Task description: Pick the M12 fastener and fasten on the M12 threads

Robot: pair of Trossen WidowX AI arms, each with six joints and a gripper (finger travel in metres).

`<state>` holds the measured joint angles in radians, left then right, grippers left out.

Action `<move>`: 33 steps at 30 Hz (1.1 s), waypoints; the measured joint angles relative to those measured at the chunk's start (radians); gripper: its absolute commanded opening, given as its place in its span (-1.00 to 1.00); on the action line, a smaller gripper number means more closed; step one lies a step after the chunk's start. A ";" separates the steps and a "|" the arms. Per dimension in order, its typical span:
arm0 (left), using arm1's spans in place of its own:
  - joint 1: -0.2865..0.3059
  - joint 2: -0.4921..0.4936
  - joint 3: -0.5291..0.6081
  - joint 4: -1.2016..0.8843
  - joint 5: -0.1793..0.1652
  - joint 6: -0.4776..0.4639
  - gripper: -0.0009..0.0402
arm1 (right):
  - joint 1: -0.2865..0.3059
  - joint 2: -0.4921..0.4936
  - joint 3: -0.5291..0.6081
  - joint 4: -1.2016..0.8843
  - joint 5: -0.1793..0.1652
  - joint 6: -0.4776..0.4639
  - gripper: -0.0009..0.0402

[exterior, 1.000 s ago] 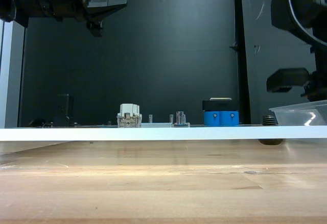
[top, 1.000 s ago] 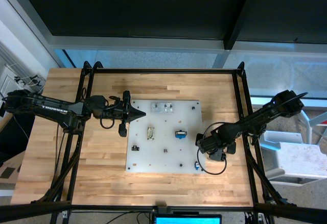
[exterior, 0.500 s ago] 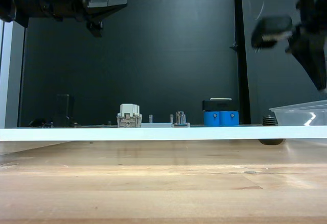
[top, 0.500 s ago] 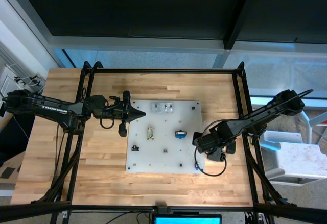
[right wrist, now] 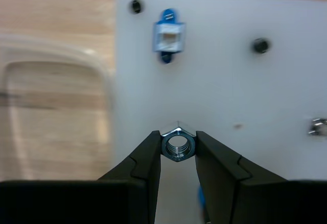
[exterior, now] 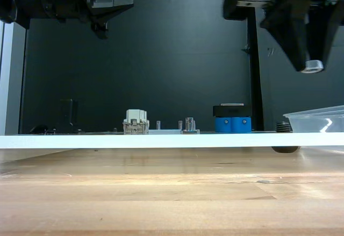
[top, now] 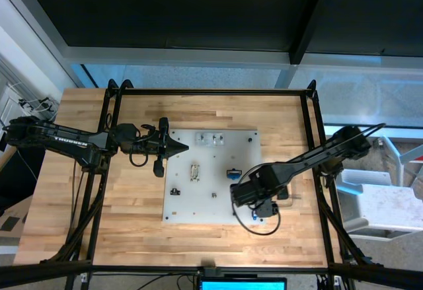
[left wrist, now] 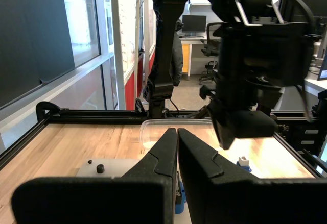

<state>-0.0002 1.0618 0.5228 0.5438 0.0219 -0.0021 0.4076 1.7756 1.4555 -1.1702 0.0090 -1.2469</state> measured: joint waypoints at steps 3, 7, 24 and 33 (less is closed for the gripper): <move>0.000 0.000 0.000 0.000 0.000 0.000 -0.96 | 0.001 0.057 0.056 -0.004 0.000 0.000 -0.82; 0.000 0.000 0.000 0.000 0.000 0.000 -0.96 | 0.005 0.121 0.109 -0.002 0.000 0.002 -0.83; 0.000 0.000 0.000 0.000 0.000 0.000 -0.96 | 0.018 0.261 0.194 0.061 -0.002 0.034 -0.83; 0.000 0.000 0.000 0.001 0.000 0.000 -0.96 | 0.026 0.282 0.206 0.077 -0.009 0.063 -0.82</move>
